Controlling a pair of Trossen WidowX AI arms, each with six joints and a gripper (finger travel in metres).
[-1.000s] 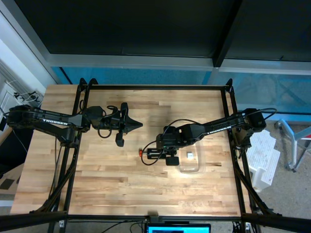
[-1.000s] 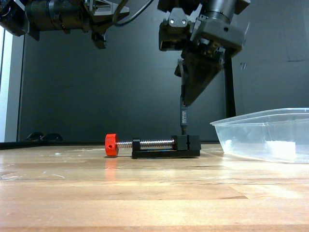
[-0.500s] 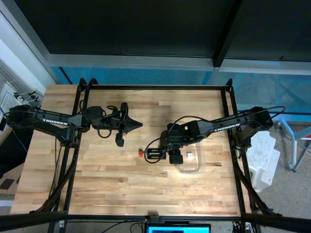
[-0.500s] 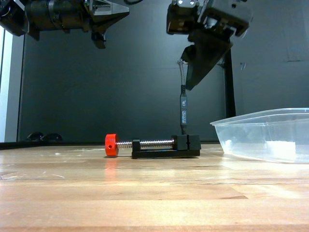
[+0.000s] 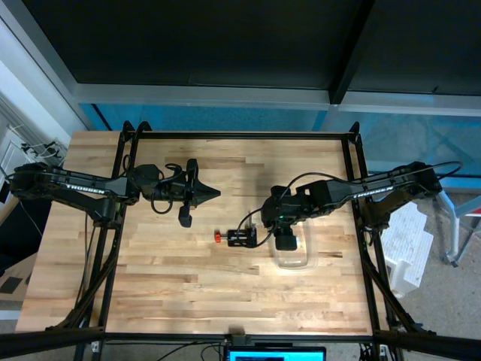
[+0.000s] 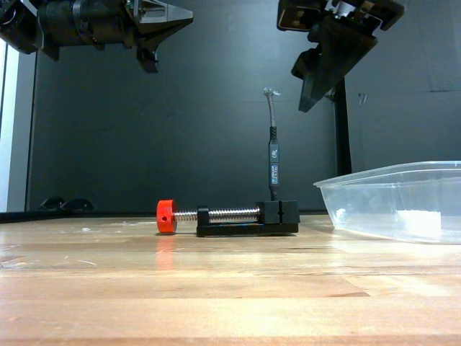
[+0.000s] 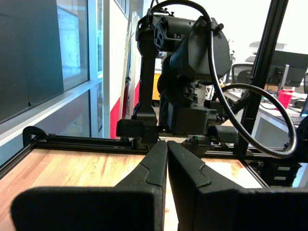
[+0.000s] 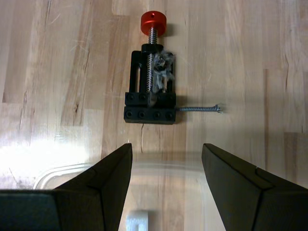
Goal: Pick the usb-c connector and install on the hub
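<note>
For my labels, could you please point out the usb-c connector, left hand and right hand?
usb-c connector (image 6: 274, 164): low view, plug body, upright in the clamp (image 6: 282, 215), unheld.
left hand (image 5: 216, 193): high view, shut fingertips, raised left of the clamp.
right hand (image 8: 166, 145): right wrist view, between open fingertips, raised beside the clamp.

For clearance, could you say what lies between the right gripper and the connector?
Only air, per the low view: open right gripper hangs above-right of the connector upright in the clamp. Left gripper shut, far left.
</note>
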